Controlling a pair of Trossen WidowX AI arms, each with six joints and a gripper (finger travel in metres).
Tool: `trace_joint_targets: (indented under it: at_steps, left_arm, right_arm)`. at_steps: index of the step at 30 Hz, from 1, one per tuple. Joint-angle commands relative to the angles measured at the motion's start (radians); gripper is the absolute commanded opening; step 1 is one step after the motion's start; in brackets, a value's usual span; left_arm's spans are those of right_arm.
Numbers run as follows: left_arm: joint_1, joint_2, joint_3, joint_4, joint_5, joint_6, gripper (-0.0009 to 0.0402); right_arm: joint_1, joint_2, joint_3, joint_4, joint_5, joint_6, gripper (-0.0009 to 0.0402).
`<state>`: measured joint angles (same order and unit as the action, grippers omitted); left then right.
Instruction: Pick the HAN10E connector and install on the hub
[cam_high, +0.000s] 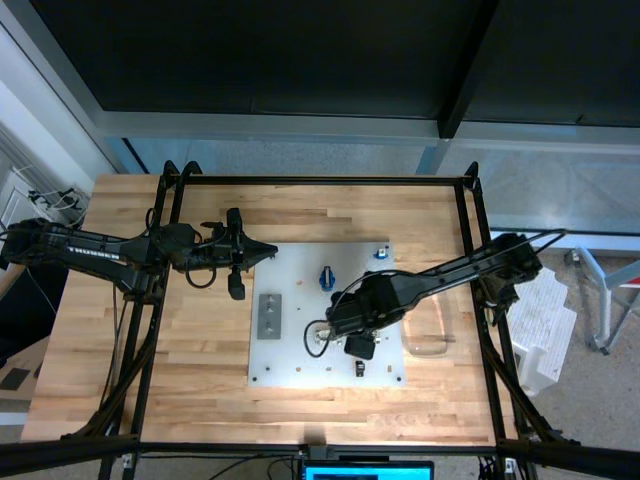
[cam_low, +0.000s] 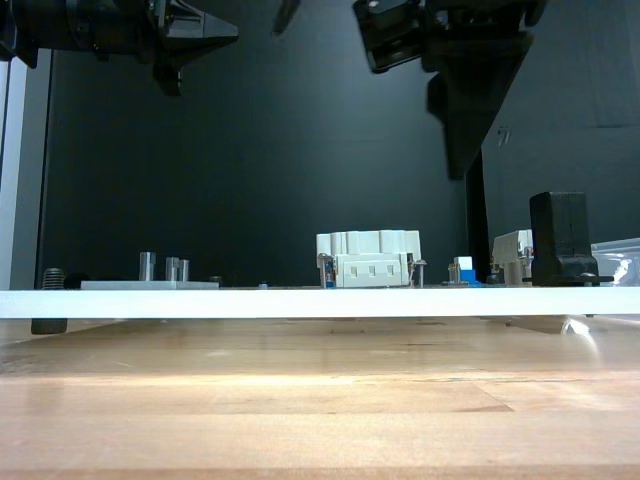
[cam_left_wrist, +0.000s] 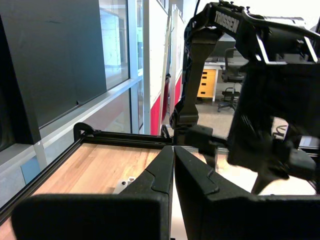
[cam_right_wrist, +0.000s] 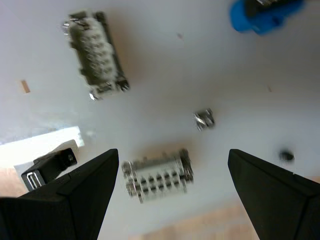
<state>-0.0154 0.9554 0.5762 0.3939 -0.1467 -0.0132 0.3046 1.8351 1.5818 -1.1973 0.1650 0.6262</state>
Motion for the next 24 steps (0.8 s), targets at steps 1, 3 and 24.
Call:
trace_joint_targets:
  at_steps: [1, 3, 24]
  left_arm:
    - [0.000, 0.000, 0.000, 0.000, 0.000, 0.000, 0.0001]
    - [0.000, 0.000, 0.000, 0.000, 0.000, 0.000, 0.0001]
    - [0.000, 0.002, 0.000, 0.000, 0.000, 0.000, 0.0001]
  right_arm:
    - [0.001, -0.039, -0.040, -0.011, -0.002, 0.119, 0.0307]
    - [0.001, -0.061, -0.063, -0.013, -0.001, 0.200, 0.0307]
    - [0.004, -0.083, -0.082, -0.048, -0.064, 0.938, 0.0307]
